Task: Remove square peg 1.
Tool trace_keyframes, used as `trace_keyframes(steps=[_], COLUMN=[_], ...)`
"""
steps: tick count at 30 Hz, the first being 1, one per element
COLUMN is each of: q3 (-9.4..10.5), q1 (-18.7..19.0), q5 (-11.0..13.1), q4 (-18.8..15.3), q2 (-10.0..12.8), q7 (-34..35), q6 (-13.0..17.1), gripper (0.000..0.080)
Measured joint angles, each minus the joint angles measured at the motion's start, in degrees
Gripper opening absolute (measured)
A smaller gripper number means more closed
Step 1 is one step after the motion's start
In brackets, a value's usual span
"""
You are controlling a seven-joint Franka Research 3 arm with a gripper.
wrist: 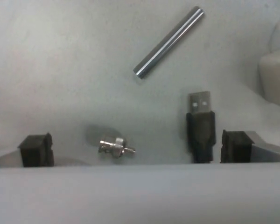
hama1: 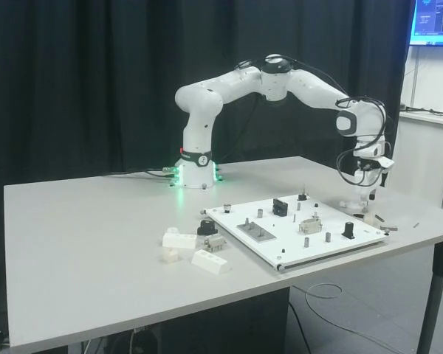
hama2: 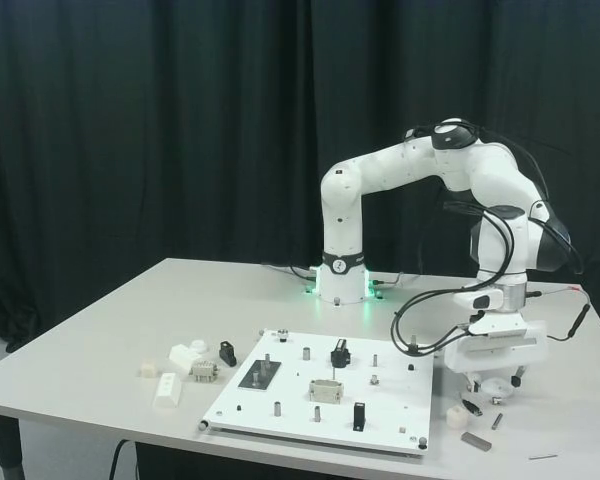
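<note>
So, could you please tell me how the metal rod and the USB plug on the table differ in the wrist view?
The metal rod is a long, plain grey cylinder lying at a slant; the USB plug is shorter, flat, with a black body and metal tip. Both lie loose on the grey table, apart.

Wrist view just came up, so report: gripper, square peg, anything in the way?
Gripper open, empty, off the white board. Square peg not identifiable. Metal rod, USB plug beneath gripper.

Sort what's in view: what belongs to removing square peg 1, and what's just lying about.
Job: gripper, open; board; pegs on it (I cannot tell which is square peg 1).
Lying about: rod; USB plug; connector; white blocks.
</note>
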Motion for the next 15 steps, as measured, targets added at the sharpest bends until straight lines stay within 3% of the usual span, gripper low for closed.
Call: trace_keyframes(steps=[15], q3=[-1.66], q1=[-1.45], q5=[-2.05], q4=[0.91], q2=[-0.42], q7=[-0.12], q6=[-2.38], gripper=[0.0800])
